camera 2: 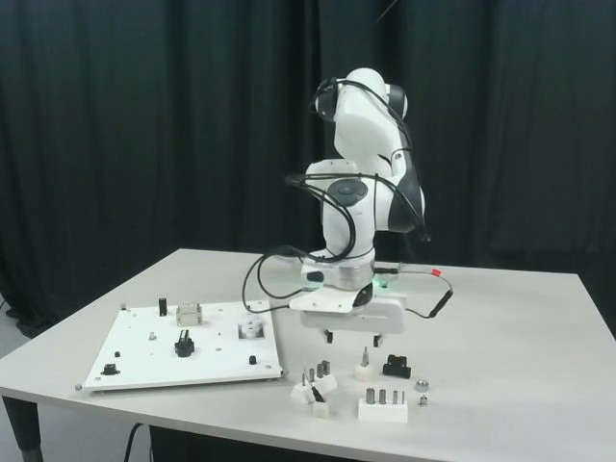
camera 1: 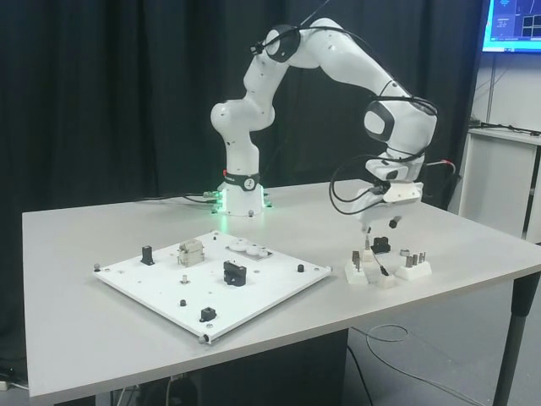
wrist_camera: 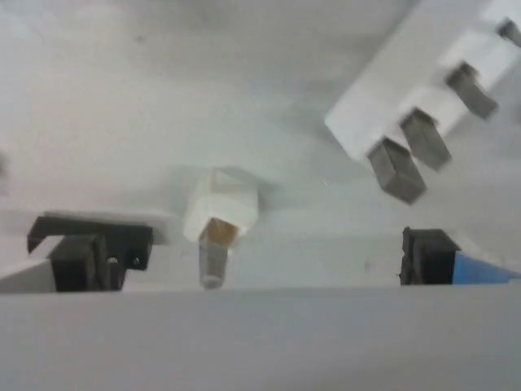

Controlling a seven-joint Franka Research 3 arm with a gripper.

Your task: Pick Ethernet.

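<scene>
Hanging low over a cluster of small parts with the gripper (wrist_camera: 252, 259) spread wide and clasping nothing, one black finger (wrist_camera: 77, 254) to either side of a small white holder (wrist_camera: 221, 204). Judging the plug (wrist_camera: 213, 252) standing upright in that holder to be the Ethernet piece, though too small to be sure. Standing on the grey table (camera 1: 84, 245) near the edge far from the arm's base, just beside a black block (camera 2: 396, 366) and directly beneath the gripper (camera 2: 351, 337). Approach and alignment apparently done; nothing touched, nothing lifted. Left to do, by this reading: lowering around the plug, closing on it, drawing it straight up out of its seat. Nearby, toward the same edge, a white block carrying a row of grey pegs (wrist_camera: 403, 159) and further small white stands (camera 2: 313, 393). Across the table, toward the opposite end, a white board (camera 1: 254, 296) lying flat with several black and grey fittings on it. Green glow at the arm's base (camera 1: 221, 196). Black curtains (camera 2: 144, 125) behind, a screen (camera 1: 511, 25) high in one corner of the room, a white cabinet (camera 1: 499, 169) beyond the table.
</scene>
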